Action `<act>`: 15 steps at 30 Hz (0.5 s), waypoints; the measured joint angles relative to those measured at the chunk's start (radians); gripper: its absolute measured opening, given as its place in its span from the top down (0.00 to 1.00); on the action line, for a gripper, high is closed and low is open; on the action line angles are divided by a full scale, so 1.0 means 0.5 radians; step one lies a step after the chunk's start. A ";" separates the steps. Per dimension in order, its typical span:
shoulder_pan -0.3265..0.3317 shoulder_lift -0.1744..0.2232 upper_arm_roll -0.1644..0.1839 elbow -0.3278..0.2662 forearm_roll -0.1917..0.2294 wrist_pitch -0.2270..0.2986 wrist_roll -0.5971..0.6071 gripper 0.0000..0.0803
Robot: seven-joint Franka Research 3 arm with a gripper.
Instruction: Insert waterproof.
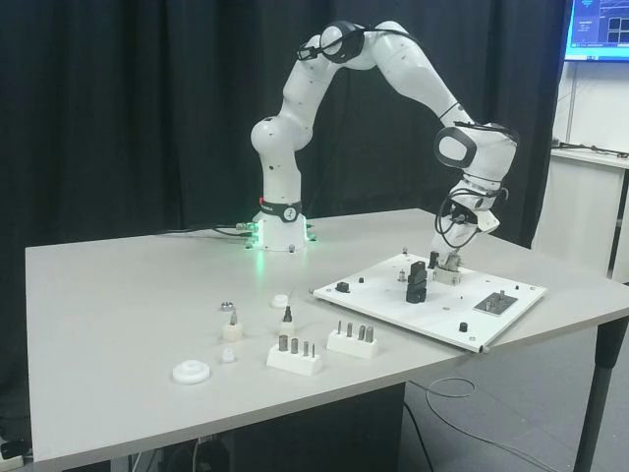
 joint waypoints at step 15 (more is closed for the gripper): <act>-0.027 -0.062 0.014 -0.108 0.010 0.121 -0.084 0.61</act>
